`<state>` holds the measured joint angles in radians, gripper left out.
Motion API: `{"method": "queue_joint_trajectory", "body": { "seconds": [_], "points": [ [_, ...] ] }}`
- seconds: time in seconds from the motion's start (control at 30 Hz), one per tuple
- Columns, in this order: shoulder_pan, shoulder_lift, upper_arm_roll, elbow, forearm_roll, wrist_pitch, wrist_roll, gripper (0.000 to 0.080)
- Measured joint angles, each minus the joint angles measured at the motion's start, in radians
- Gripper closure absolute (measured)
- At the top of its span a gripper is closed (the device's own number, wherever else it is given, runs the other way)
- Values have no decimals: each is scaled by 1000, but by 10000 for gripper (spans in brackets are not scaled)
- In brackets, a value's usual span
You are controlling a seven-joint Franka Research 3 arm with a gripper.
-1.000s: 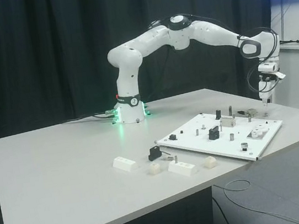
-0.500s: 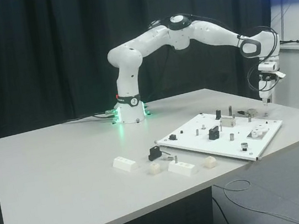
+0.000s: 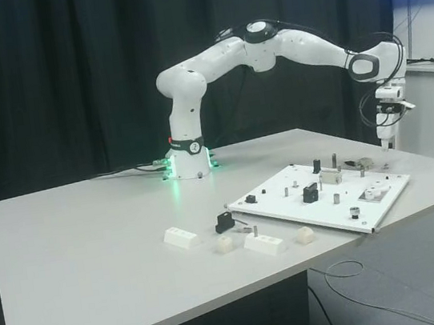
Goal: Remove round peg 4.
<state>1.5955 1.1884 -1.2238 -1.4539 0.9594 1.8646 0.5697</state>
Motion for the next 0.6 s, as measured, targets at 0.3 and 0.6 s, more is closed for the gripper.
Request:
{"method": "queue_joint_trajectory", "body": {
  "seconds": [0.3,0.6],
  "points": [
    [-32,0,-27,-2,-65,0,-16,3],
    [-80,0,-49,-13,-88,-4,-77,3]
  ]
}}
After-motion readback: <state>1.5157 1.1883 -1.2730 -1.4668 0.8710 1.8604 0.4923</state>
